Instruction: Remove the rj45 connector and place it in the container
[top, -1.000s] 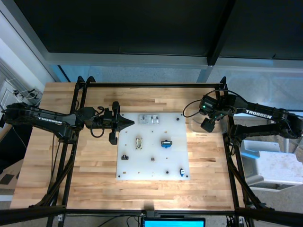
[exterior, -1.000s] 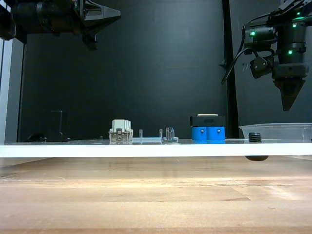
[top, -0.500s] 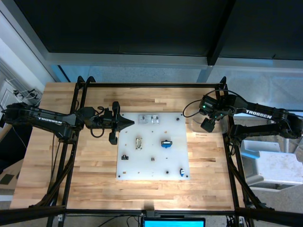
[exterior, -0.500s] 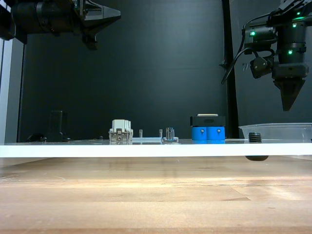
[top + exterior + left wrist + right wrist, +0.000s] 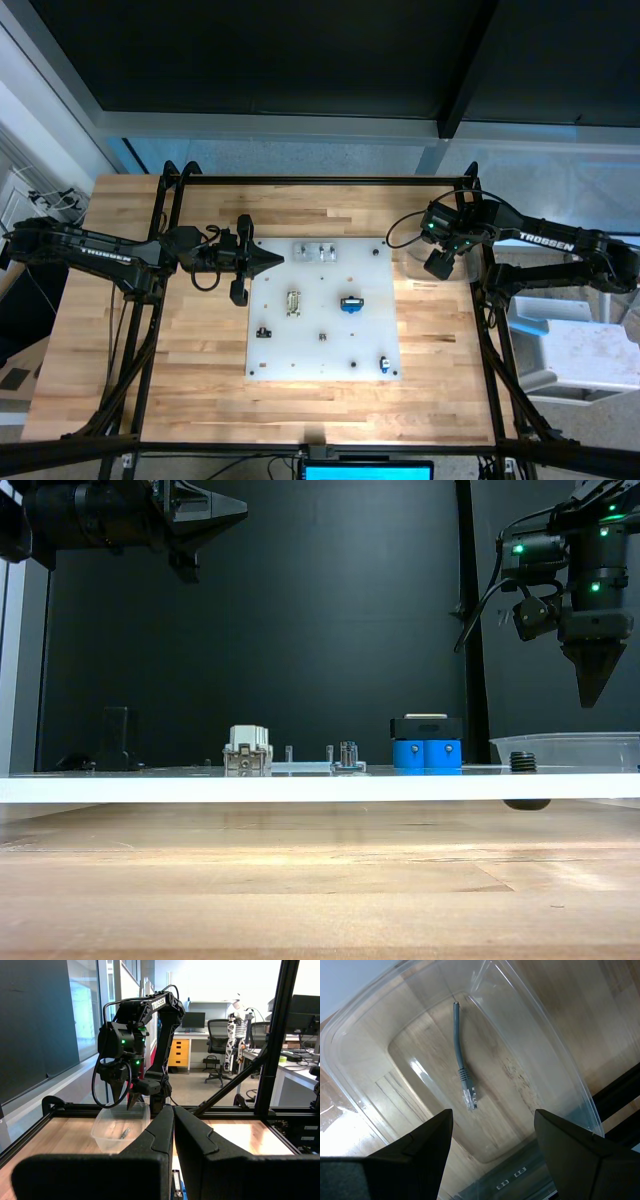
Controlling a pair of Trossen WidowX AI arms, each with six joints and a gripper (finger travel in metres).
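Observation:
The rj45 connector (image 5: 469, 1098), a clear plug on a short grey cable, lies flat on the floor of the container (image 5: 560, 1067), a clear plastic tub on the wood to the right of the white board. My right gripper (image 5: 491, 1115) hangs open right above the tub with nothing between its fingers. From the left wrist view I see the same right gripper (image 5: 125, 1102) over the container (image 5: 106, 1134). In the high view the right gripper (image 5: 438, 262) is at the board's far right. My left gripper (image 5: 270, 259) hovers shut and empty at the board's far left edge.
The white board (image 5: 322, 345) carries a blue block (image 5: 350, 304), a grey socket (image 5: 293, 303) and small fittings. A black frame runs around the table. In the low view the container (image 5: 570, 748) stands behind the board's right end.

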